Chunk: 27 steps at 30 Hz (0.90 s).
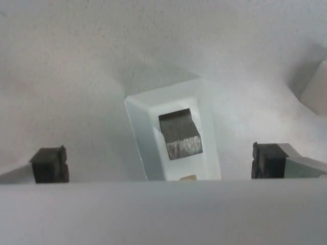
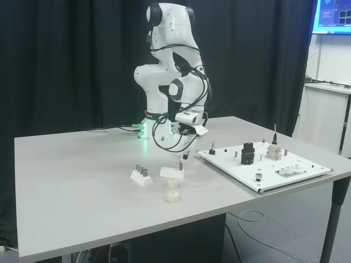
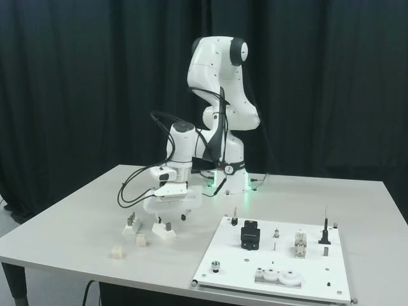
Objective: Pick square peg 4.
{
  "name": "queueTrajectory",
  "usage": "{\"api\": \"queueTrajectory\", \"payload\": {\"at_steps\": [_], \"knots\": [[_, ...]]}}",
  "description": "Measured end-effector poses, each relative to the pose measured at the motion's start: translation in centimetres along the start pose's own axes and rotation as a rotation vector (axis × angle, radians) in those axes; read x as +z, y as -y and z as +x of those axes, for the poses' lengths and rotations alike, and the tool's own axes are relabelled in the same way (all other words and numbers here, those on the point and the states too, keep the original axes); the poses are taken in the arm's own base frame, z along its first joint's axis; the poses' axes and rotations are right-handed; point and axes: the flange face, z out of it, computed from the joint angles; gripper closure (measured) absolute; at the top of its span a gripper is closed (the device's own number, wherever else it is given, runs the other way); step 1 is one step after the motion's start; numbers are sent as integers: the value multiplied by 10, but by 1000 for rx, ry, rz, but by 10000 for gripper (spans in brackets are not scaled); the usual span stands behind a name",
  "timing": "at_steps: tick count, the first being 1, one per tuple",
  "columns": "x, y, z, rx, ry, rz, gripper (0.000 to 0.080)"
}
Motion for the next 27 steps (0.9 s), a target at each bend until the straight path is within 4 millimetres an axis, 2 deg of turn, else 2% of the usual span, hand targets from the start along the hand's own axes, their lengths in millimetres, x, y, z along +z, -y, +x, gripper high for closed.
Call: {"api": "queueTrajectory", "payload": {"at_steps": [14,27], "knots": [[15,-8,-1,-5,0,43,3],[19,-9,0,-11,-5,62,3]]}}
